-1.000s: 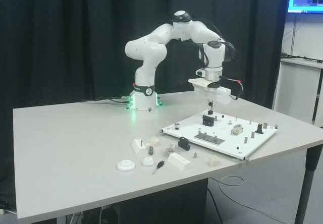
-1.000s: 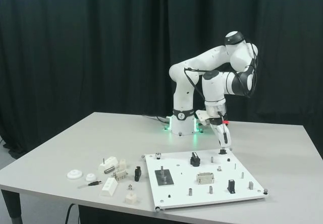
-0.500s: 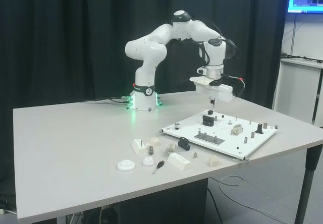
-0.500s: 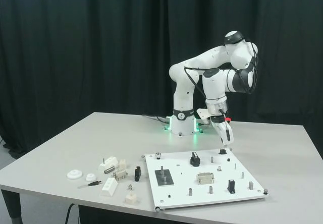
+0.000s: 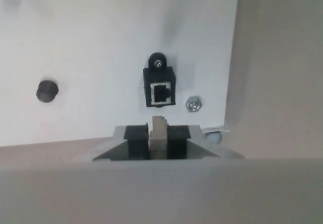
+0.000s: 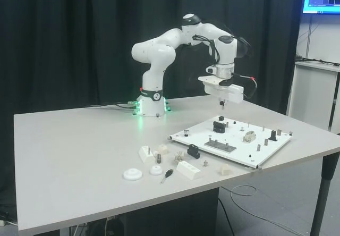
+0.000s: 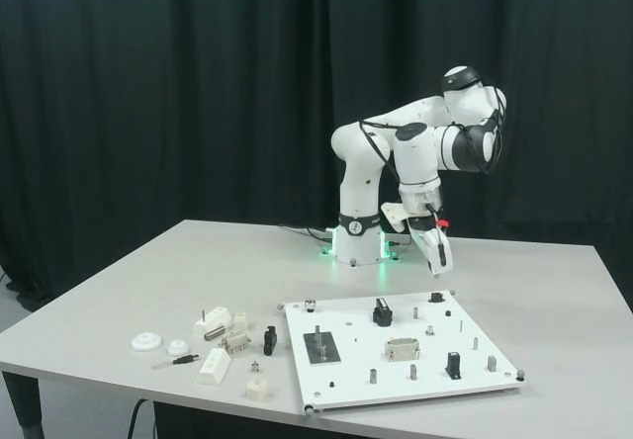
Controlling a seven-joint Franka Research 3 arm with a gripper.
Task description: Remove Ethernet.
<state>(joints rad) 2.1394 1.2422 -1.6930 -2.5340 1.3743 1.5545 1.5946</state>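
Seen from the second room view, at the left of the counter (image 7: 119, 301): a scatter of loose parts (image 7: 213, 345), well apart from anything that matters here; right of them, the white board (image 7: 396, 385) with its pegs and fittings; toward the board's far right corner, hanging above it and clear of it, the gripper (image 7: 438, 266).

From the wrist view: clamped on a small grey Ethernet plug (image 5: 157, 133), held between the two black pads, gripper (image 5: 157, 144) closed around it; plug already out of its seat, by the look of it. Directly below the plug, the black Ethernet socket (image 5: 160, 89), mouth empty and facing up, screwed to the board (image 5: 101, 42) close to its edge; on the far side of the socket from that edge, a black peg (image 5: 47, 91); just beside the socket toward the edge, a small nut (image 5: 193, 104); beyond the edge, bare grey counter (image 5: 272, 57).

Key relation: plug in line above the socket, apart from it, long axis upright along the pull direction. Probably little left but to carry it away; worth keeping the travel straight up at first, to stay clear of the socket.
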